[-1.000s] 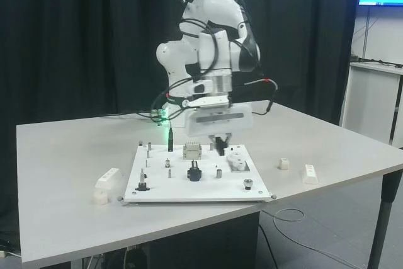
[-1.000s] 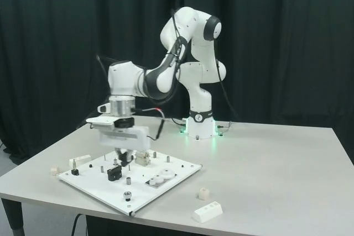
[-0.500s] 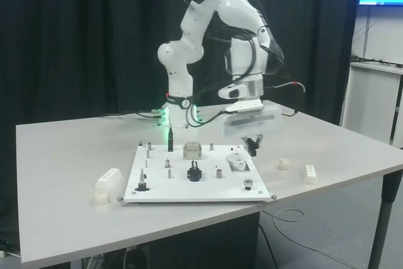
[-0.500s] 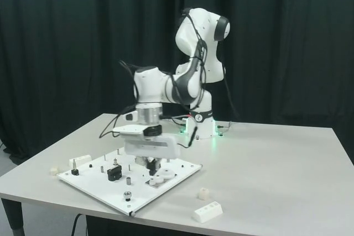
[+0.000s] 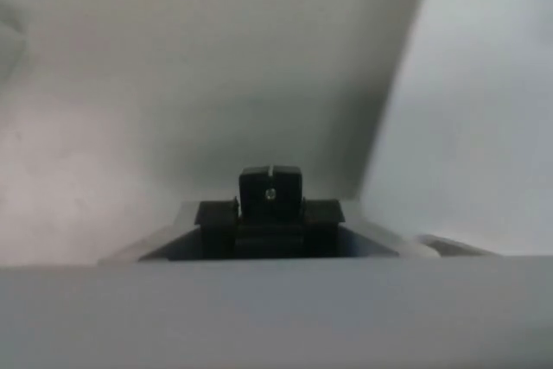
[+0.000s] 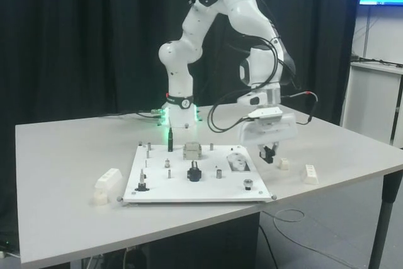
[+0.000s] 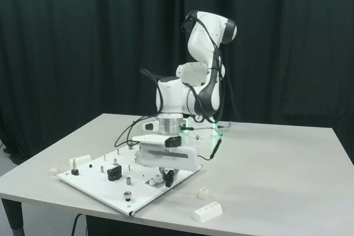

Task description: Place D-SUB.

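End effector [image 6: 268, 155], finger state unclear, hovers beside white board [image 6: 195, 184]; it should align squarely before lowering.

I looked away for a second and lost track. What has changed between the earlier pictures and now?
The gripper swung sideways from above the middle of the white board to its edge on the side of the small white cube, the arm unfolding with it. Nothing visibly picked up or let go. The board parts, the cube and the white blocks stayed put.
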